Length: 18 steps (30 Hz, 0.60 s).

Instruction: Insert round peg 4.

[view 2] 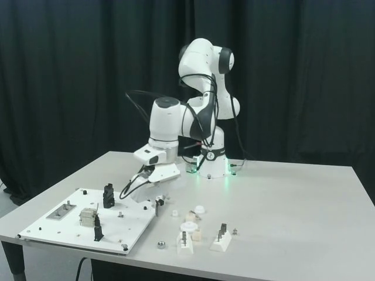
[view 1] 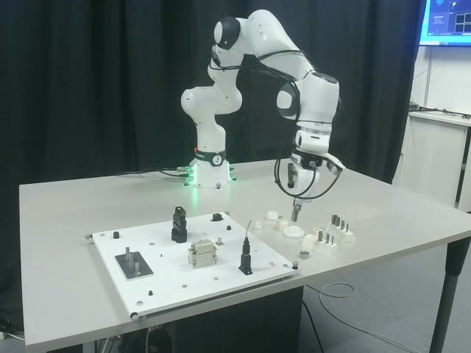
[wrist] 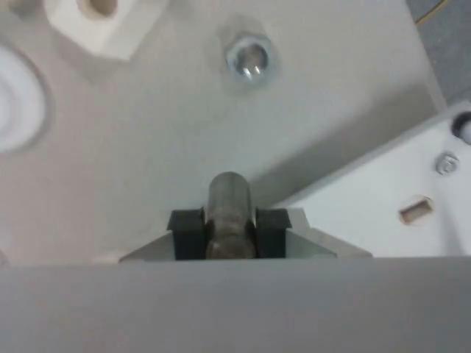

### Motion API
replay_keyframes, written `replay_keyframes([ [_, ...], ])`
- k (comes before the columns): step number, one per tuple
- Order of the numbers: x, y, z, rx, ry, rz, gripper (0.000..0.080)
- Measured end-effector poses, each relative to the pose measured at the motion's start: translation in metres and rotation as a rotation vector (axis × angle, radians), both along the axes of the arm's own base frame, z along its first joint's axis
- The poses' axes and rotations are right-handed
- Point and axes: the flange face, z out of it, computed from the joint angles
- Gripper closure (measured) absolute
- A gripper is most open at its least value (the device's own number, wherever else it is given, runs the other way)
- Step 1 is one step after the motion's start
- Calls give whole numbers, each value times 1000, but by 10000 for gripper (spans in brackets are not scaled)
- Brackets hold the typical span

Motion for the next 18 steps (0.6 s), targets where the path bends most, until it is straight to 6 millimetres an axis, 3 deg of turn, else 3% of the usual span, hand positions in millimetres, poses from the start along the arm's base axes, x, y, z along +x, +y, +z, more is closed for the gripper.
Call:
replay_keyframes([
  [18,-16,-72,42,-22,36,83,660],
])
